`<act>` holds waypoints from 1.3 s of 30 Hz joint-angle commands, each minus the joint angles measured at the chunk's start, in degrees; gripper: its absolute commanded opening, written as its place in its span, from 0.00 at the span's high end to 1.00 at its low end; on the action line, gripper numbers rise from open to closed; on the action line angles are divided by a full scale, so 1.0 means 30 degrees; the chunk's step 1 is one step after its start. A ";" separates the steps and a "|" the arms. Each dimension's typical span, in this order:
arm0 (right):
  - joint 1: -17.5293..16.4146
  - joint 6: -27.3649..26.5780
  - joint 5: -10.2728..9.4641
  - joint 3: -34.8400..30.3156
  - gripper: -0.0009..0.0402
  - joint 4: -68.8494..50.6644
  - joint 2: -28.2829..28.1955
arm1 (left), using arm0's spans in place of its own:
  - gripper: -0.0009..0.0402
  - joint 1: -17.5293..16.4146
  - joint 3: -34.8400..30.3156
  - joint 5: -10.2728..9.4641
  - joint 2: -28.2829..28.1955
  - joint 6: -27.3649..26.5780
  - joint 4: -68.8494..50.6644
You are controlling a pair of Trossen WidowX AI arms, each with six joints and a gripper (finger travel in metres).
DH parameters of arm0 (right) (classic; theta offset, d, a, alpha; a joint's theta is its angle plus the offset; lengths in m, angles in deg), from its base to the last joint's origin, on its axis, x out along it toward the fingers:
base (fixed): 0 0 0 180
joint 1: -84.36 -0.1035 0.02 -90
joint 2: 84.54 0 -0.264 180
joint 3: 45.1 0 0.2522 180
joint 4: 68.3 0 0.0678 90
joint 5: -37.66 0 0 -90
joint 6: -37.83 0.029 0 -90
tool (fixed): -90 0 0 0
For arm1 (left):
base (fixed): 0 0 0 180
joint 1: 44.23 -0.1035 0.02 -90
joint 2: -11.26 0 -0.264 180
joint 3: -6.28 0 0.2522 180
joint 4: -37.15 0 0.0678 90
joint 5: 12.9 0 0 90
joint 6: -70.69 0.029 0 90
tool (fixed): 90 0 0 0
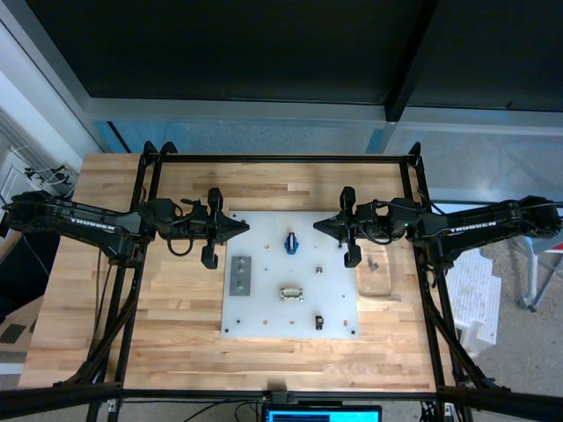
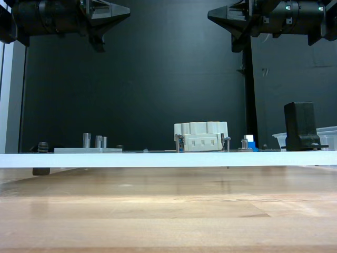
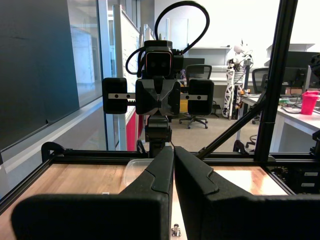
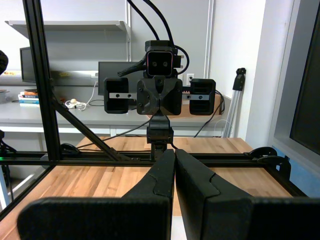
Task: Pick the 16mm bar and install on taskboard
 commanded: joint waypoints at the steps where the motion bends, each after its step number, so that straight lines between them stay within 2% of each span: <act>1: -0.0015 0.0000 0.0000 0.0022 0.98 -0.2193 0.0000 | 0.98 0.0000 0.0015 0.0000 0.0000 0.0000 -0.0044; 15: -0.0022 0.0080 0.0000 -0.0058 0.98 -0.1938 0.0000 | 0.98 -0.0007 0.0015 0.0000 0.0000 0.0000 -0.0051; 20: -0.0015 0.1625 0.0015 -0.0058 0.98 -0.1916 0.0000 | 0.98 0.0000 0.0015 0.0000 0.0000 0.0000 -0.0051; 24: -0.0007 0.1763 0.0036 -0.0058 0.98 -0.2798 0.0117 | 0.98 0.0000 0.0015 0.0000 0.0000 0.0000 -0.0051; 28: 0.0000 0.1756 0.0146 -0.0838 0.98 -0.6834 0.0452 | 0.98 -0.0007 0.0015 0.0000 0.0000 0.0000 -0.0044; 34: -0.0007 0.0787 0.0146 -0.4095 0.98 -1.6058 0.0372 | 0.98 0.0000 0.0015 0.0000 0.0000 0.0000 -0.0051; 39: -0.0007 -0.0168 0.0131 -0.6404 0.98 -2.1901 0.0350 | 0.98 -0.0007 0.0015 0.0000 0.0000 0.0000 -0.0058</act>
